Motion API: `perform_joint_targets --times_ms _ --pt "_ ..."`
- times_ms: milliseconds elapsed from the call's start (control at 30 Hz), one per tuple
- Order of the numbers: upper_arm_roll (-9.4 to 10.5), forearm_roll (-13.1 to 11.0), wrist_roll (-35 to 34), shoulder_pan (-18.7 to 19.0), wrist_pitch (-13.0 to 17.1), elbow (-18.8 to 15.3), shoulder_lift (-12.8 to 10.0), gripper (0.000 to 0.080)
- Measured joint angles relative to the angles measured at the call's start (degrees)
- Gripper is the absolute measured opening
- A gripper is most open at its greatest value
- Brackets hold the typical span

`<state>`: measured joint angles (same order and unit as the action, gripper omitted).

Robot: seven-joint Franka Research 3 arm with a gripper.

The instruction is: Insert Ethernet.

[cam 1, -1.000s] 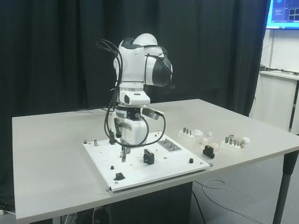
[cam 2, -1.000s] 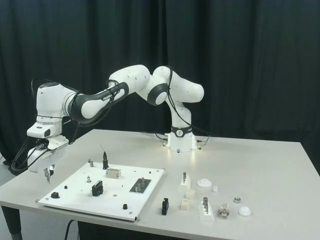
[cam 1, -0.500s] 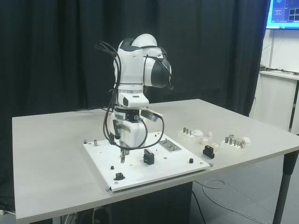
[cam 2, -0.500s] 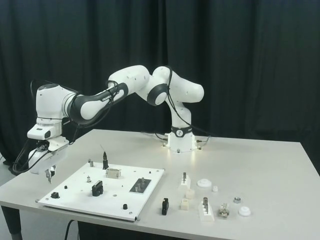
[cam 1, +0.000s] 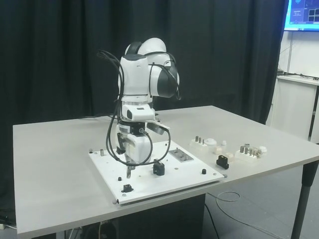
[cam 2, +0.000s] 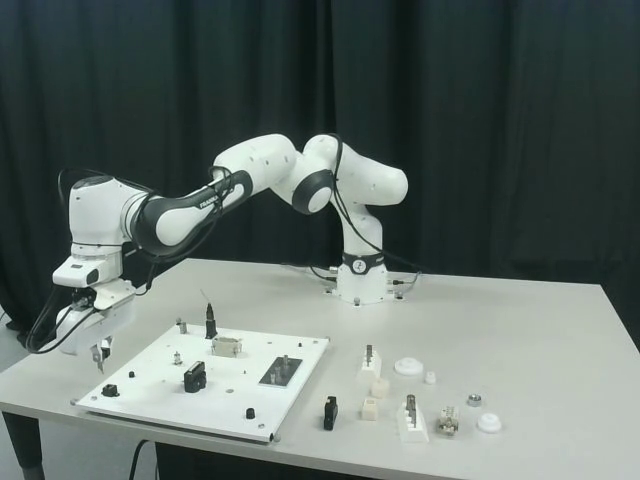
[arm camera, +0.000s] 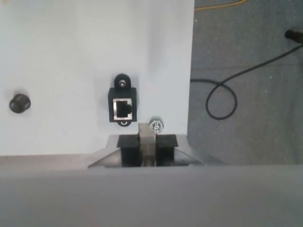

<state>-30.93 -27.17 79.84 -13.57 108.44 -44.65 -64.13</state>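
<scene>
Three views of a white robot arm reaching over a grey bench. Nearest, the wrist view shows what the room cameras cannot: the gripper is closed on a small Ethernet plug, whose tip pokes out between the two black fingers. Just beyond the plug sits a black Ethernet socket on the white board, its opening facing up; the plug is apart from it. A metal nut lies beside the plug near the board's edge, and a black knob sits well off to one side. Past the edge, a black cable loops on the floor.

The room views place the gripper above the board's near corner, over the socket. Farther along the bench lie small white parts and a black connector block. Black curtains hang behind
</scene>
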Motion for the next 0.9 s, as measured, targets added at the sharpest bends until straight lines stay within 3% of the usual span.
perform_joint_targets --times_ms 900 --pt "0.61 -0.06 1.02 -0.61 0.05 -0.21 -1.02 0.0064"
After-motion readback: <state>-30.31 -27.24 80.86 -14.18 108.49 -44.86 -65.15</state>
